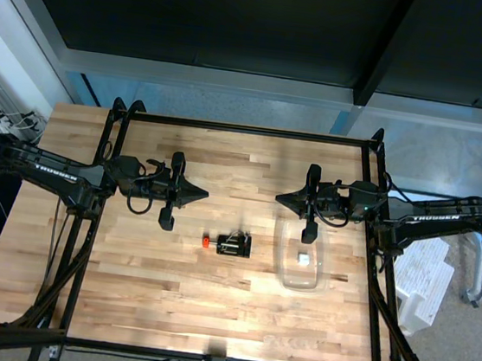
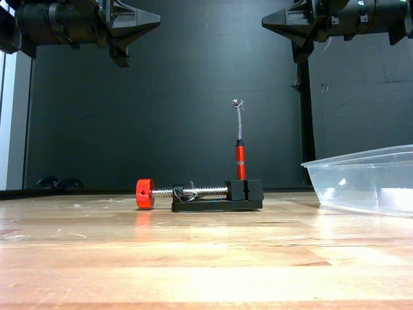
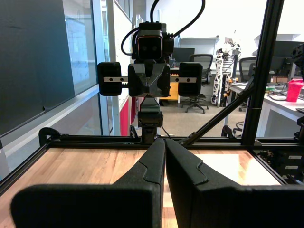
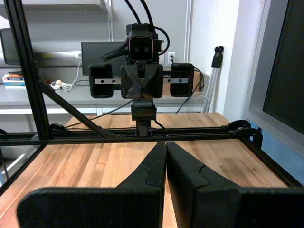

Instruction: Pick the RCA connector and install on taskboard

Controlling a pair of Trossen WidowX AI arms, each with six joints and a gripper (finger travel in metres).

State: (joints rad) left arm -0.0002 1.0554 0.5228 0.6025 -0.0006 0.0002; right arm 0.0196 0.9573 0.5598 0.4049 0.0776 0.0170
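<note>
Cut-off tray, taskboard sit beneath raised left gripper, right gripper.

Robotics lab within an office — swivel chairs, desk monitor, framed wooden worktable.

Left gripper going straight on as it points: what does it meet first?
Likely the right gripper, facing it tip to tip, both shut, far higher than the taskboard. From the left gripper the way looks free until there.
</note>
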